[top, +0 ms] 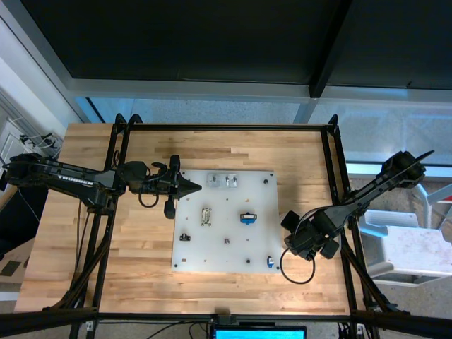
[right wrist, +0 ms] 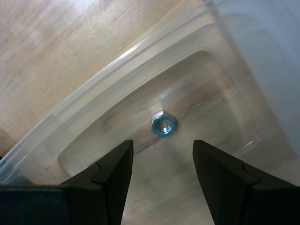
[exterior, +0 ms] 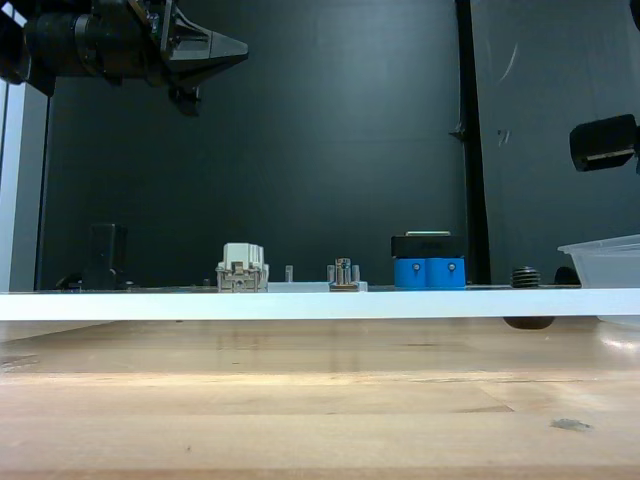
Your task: Pick the M12 fastener and fasten on the M12 threads
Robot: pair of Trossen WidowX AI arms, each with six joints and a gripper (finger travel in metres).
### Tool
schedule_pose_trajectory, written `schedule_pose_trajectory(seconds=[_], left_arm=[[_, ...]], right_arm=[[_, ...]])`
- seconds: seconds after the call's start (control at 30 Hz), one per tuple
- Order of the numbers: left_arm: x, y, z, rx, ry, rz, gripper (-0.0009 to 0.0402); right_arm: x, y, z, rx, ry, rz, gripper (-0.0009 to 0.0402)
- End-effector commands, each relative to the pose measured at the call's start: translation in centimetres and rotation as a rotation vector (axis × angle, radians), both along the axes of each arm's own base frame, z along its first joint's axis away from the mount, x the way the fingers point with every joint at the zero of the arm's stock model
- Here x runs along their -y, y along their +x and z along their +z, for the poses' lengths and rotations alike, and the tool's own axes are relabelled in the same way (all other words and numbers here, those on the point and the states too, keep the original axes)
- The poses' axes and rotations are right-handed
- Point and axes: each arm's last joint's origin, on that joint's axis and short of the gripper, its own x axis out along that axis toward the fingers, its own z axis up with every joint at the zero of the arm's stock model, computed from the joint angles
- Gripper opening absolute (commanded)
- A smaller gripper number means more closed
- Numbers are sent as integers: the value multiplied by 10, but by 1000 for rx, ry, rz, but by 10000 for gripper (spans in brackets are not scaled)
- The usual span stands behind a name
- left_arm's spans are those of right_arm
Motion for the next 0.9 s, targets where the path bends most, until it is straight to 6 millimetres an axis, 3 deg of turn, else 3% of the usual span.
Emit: schedule_pose_trajectory(seconds=[0.03, 0.9], left_arm=[[0, 0, 0, 0, 0, 0, 0], [0, 0, 0, 0, 0, 0, 0]], right_arm=[[-1, 2, -6, 3, 2, 0, 190], [6, -1, -36, 29, 20, -29, 204]])
